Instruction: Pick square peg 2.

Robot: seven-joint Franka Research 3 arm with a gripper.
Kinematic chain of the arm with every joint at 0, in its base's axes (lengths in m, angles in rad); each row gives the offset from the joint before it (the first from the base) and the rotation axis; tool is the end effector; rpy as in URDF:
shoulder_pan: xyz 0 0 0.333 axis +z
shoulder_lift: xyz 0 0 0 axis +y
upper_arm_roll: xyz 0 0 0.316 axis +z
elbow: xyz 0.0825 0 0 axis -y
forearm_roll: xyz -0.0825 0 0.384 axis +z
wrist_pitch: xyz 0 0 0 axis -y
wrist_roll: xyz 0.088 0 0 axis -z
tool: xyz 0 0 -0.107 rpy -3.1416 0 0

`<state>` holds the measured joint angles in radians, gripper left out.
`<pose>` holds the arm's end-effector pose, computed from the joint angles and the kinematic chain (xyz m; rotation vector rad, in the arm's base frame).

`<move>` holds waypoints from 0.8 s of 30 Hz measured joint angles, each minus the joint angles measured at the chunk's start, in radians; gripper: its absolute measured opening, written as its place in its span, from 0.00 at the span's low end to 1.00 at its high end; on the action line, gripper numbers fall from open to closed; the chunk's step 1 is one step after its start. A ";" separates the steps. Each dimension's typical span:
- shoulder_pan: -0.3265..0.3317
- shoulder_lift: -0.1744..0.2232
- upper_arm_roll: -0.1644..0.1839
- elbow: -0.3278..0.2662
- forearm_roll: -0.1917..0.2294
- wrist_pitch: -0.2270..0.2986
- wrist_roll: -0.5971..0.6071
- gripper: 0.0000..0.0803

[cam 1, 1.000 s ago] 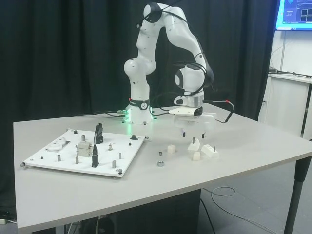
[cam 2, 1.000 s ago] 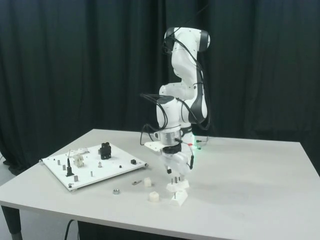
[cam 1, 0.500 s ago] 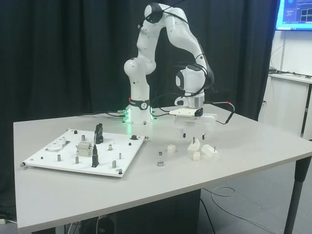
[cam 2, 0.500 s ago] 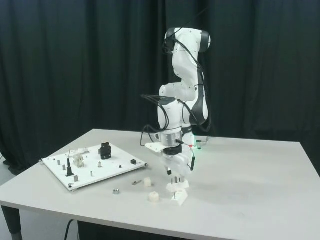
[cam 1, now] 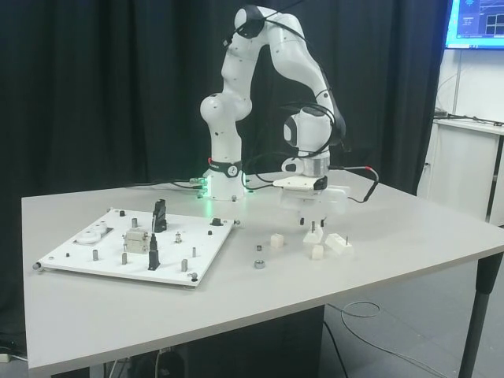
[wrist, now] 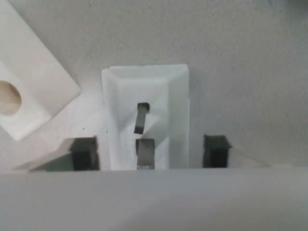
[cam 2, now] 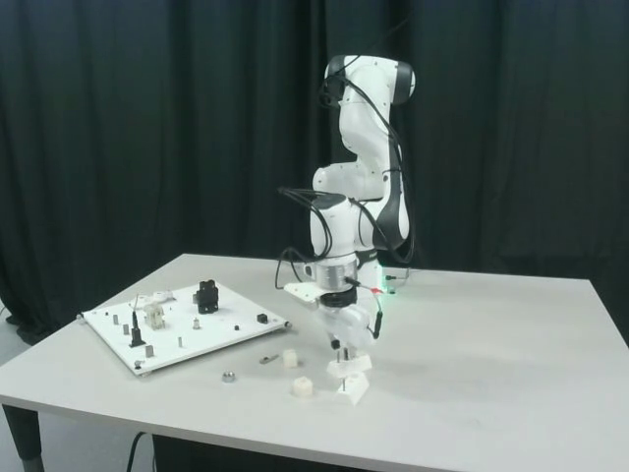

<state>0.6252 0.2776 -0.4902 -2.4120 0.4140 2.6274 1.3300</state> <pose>0.4897 0.0484 0.2094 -2.2174 2.1574 0.0806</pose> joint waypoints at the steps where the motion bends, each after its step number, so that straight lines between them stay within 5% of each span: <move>1: 0.000 0.001 0.000 0.000 0.000 0.001 -0.001 0.69; 8: 0.000 0.003 0.001 0.000 -0.001 0.006 -0.014 0.69; 9: 0.000 0.004 0.001 0.000 -0.001 0.007 -0.017 0.24; 18: 0.000 0.004 0.003 0.000 -0.001 0.014 -0.025 0.24; 19: 0.000 0.004 0.003 0.000 -0.001 0.014 -0.026 0.09; 24: 0.000 0.004 0.005 0.000 -0.001 0.019 -0.026 0.09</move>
<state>0.6253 0.2818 -0.4857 -2.4118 0.4130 2.6460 1.3038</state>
